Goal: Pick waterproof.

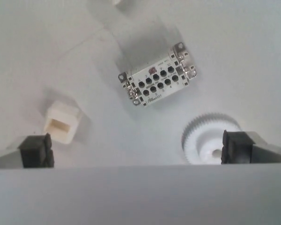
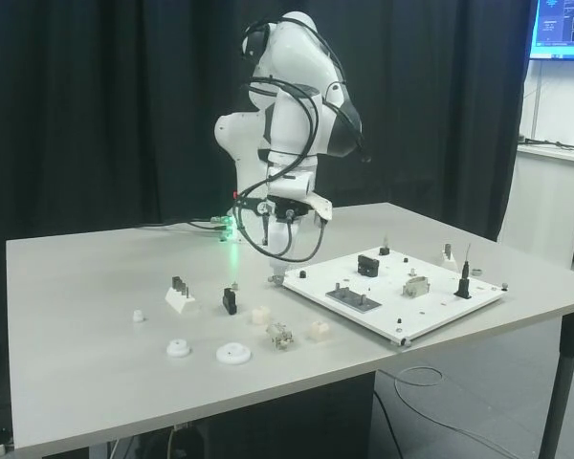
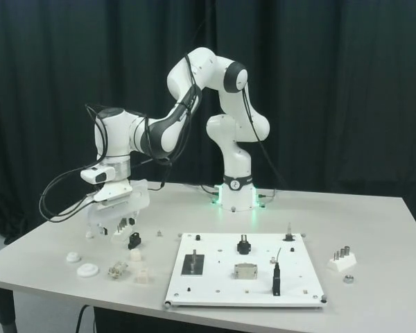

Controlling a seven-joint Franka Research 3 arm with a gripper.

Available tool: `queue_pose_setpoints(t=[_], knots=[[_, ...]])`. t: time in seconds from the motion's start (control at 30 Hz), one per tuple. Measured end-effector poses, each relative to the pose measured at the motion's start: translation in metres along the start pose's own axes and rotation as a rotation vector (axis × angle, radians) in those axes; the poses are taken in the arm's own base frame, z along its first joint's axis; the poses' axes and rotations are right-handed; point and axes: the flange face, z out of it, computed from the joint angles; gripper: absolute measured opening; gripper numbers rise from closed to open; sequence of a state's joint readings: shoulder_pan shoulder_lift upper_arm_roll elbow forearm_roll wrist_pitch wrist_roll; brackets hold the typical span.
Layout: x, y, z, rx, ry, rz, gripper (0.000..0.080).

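— Between the black fingertips point(image 1: 35, 151) nothing is held; the gripper point(image 1: 136, 152) hangs wide open above the table point(image 2: 96, 277), well clear of it.

— So where is the waterproof piece?

— I take it to be the multi-pin connector point(image 1: 158, 75), the white block with two rows of dark sockets and metal ears at its ends. It lies flat on the table, below the gripper but off its centre line. In the first room view it sits near the front edge point(image 2: 280, 335), between the white gear point(image 2: 233, 353) and a small white cube point(image 2: 318, 330).

— What else is close?

— A hollow white housing point(image 1: 62, 122) on one side and the toothed gear point(image 1: 210, 138) on the other, the gear almost under one fingertip. Farther right is the white assembly board point(image 2: 392, 287).

— What might go wrong?

— If the arm drops straight down, I'd say a finger lands on the gear, not the connector. It also lies skewed to the fingers, so closing without turning the wrist could catch the ears and spin it away.
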State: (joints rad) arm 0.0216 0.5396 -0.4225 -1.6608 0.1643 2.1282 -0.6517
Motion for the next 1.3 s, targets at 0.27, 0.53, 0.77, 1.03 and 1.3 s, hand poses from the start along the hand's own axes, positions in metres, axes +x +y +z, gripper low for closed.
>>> queue_pose_setpoints(t=[0.27, 0.53, 0.77, 1.03, 1.3], knots=[[0.002, 0.000, -0.005, 0.001, 0.002, 0.192, 0.0800], [0.002, 0.001, -0.007, 0.007, 0.004, 0.350, 0.0800], [-0.002, 0.006, -0.008, 0.028, 0.003, 0.549, 0.0800], [-0.008, 0.013, -0.011, 0.061, -0.002, 0.769, 0.0800], [-0.010, 0.016, -0.012, 0.085, -0.007, 1.035, 0.0800]])
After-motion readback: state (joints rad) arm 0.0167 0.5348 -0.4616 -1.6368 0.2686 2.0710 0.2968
